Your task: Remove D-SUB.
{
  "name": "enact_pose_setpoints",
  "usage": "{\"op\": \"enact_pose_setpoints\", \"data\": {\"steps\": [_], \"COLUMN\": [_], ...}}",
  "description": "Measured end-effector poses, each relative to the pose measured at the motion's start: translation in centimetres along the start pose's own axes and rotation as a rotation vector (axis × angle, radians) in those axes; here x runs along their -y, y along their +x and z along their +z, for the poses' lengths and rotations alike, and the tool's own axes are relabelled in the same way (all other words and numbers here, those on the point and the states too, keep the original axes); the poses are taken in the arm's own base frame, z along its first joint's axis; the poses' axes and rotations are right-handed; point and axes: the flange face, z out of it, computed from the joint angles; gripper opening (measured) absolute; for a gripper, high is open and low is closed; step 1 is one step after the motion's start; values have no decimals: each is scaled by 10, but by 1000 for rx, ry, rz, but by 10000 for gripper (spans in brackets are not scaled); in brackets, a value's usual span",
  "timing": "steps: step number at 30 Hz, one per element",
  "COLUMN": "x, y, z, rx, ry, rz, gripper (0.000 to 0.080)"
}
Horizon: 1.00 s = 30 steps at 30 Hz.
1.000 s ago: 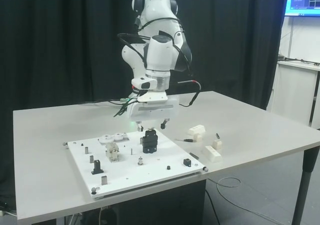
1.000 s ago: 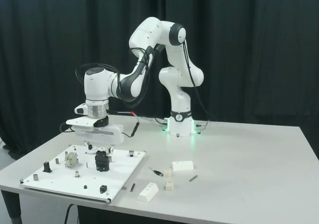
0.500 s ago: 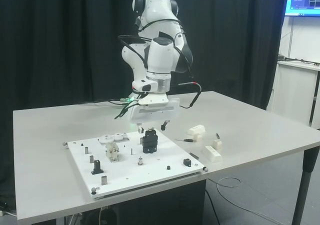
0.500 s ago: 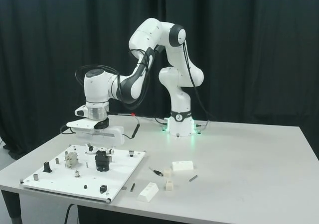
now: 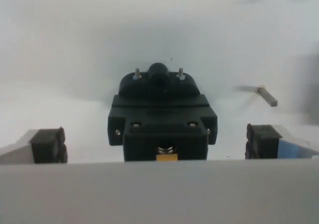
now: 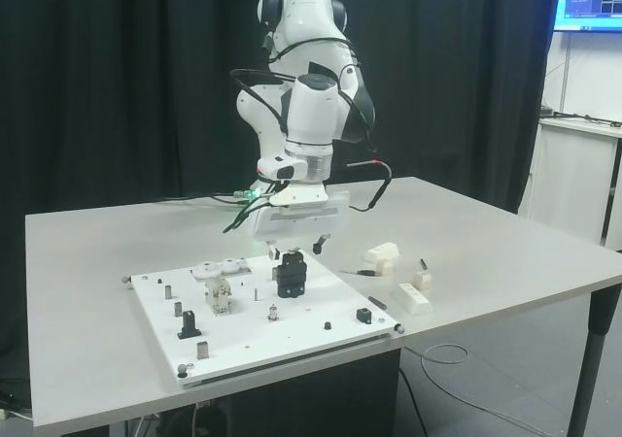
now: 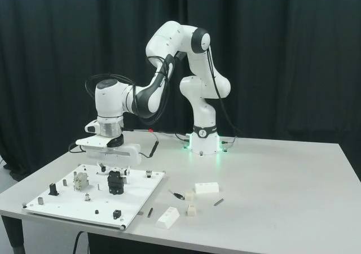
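Hovering just above black D-SUB (image 5: pixel 162 115) on white board (image 6: pixel 262 325): pincer (image 5: pixel 154 145) wide open, fingers either side, holding nothing

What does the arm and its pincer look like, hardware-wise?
White Franka arm of rounded segments with black bands at the joints, standing on a white base lit green at its foot. Black cables loop loosely along the forearm to the wrist. The pincer is a flat white block carrying two grey fingers tipped with black ribbed pads.
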Motion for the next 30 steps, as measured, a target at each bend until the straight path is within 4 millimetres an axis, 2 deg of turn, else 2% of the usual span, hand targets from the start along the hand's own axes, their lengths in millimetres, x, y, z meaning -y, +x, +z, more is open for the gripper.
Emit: {"op": "enact_pose_setpoints", "data": {"steps": [30], "x": [-3], "y": [1], "z": [9], "rx": [11], "ry": [-11], "rz": [-13], "gripper": [800]}}
